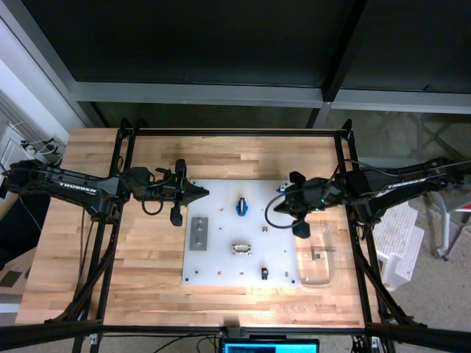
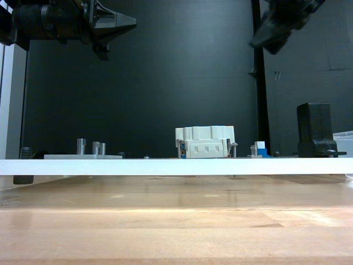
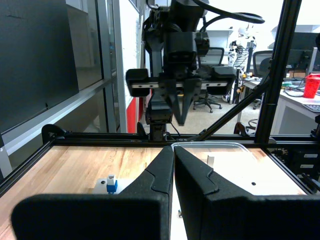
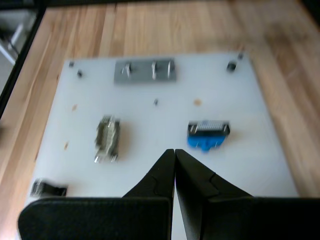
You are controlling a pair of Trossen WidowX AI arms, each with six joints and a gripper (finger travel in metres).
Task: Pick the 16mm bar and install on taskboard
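Black left gripper (image 3: 173, 149) and right gripper (image 4: 174, 150) hover closed above the taskboard (image 1: 221, 259).

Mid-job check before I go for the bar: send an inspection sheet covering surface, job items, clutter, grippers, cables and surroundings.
Surface: light wooden plank table, no spills seen.
Job's things: large flat white taskboard lies centred; a small grey peg, likely the 16mm bar, stands in the clear plastic tray beside the board's right edge, not yet installed.
Clutter: nothing seen.
Grippers: left gripper shut, empty, raised over the board's far-left corner; right gripper shut, empty, raised over its far-right part.
Cables: black cable loop hangs under the left arm, off the board.
Surroundings: black metal frame rings the table.
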